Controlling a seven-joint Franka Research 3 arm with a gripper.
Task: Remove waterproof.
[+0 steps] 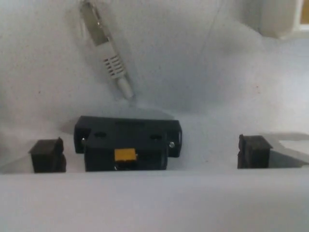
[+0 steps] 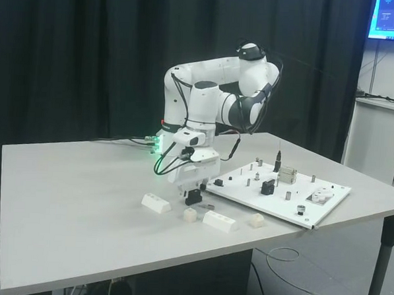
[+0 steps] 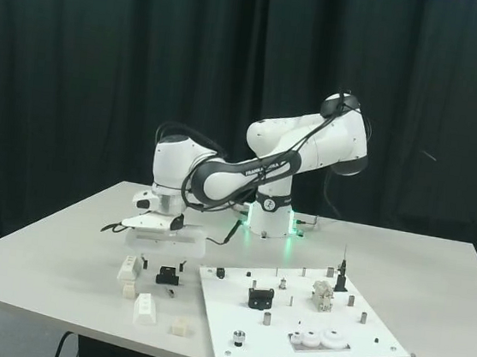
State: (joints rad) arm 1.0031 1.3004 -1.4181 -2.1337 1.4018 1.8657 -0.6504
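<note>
The gripper (image 1: 149, 154) hangs low over the grey table (image 2: 76, 181), its two black fingers (image 1: 47, 155) spread apart and released, with a black connector block (image 1: 128, 140) lying on the table between them, clear of both tips. This block appears to be the waterproof part, though no marking confirms it. In the wrist view a white cable plug (image 1: 108, 48) lies just beyond the block, not touching it.

In the first room view the gripper (image 2: 194, 195) sits at centre frame, just left of the white board (image 2: 326, 210), whose near edge runs close beside it. Small white blocks (image 2: 156, 202) lie in a loose row below the gripper, near the front of the table. The left half of the table is open surface out to its edge.

In the second room view the gripper (image 3: 164, 266) is left of centre, the board's corner just to its right. Lettering on the arm (image 3: 248, 173) is too small to read; a green light (image 3: 259, 224) glows at the base
</note>
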